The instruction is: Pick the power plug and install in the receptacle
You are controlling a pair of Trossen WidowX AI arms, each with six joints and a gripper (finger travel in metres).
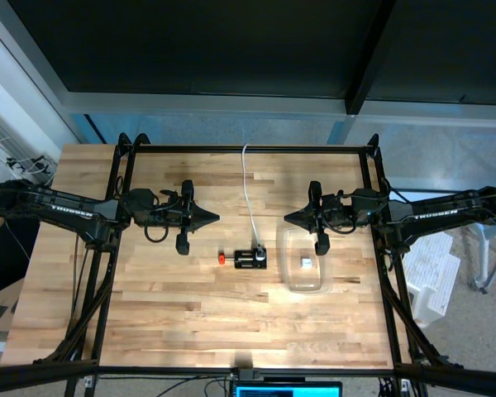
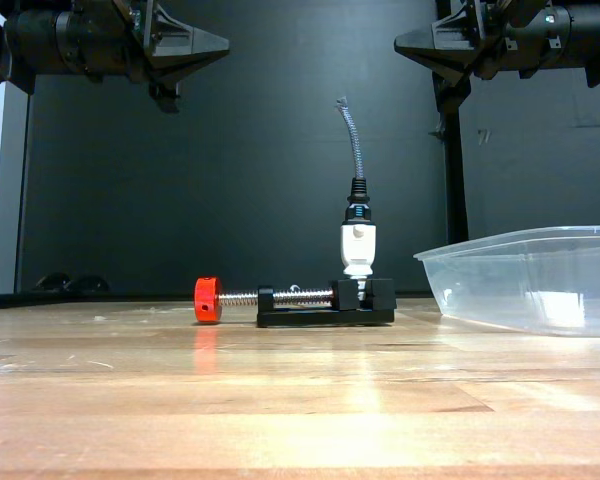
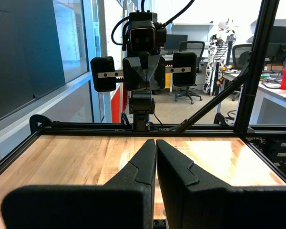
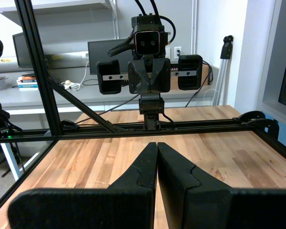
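1. two arms reach inward from the left and right edges of the worktop, held level and high above it, with their tips facing each other across the middle.
2. left pincer: closed, its fingers pressed flat together with nothing between them.
3. right pincer: closed the same way and holding nothing. in the high view its tip shows near the far left corner of the tray.
4. receptacle: white and upright in a black clamp near the worktop's middle. in the high view it sits between the two tips and closer to the near edge than either.
5. a red knob ends the clamp's screw on the left side.
6. a cable rises from the receptacle's top and runs to the far edge.
7. the tray is clear plastic, just right of the clamp and not touching it. a small white cube lies in it.
8. in the low view both pincers hang well above the clamp and the tray.
9. plug: too small to pick out, so i cannot tell where it lies.
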